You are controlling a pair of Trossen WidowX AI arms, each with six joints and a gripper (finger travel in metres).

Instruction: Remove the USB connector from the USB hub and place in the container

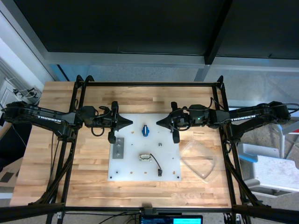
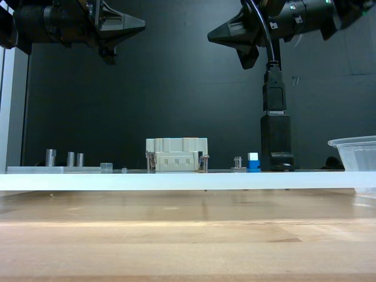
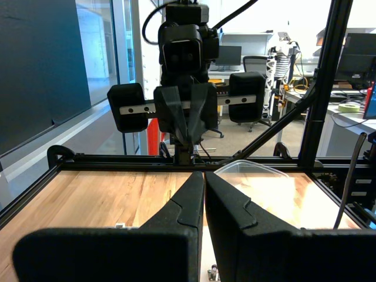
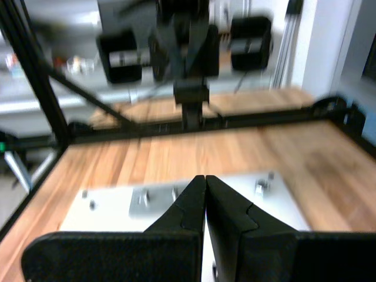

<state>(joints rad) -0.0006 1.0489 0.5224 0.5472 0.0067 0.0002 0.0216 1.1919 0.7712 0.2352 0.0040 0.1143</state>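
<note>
light, limp cable with a stiff plug to grip

the usb connector stands plugged in at the near edge of the white board. its thin cable looks floppy, so the rigid plug is likely the best hold, pulled straight up. the left gripper and right gripper hover over the board's far side, fingers pressed together. the clear container lies just right of the board on the wooden table.

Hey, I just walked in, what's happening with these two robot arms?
Nothing is being handled yet. The left gripper and right gripper both hover shut above the white board, tips facing each other. The USB connector sits untouched on the board, and the container lies empty on the table beside it.
</note>
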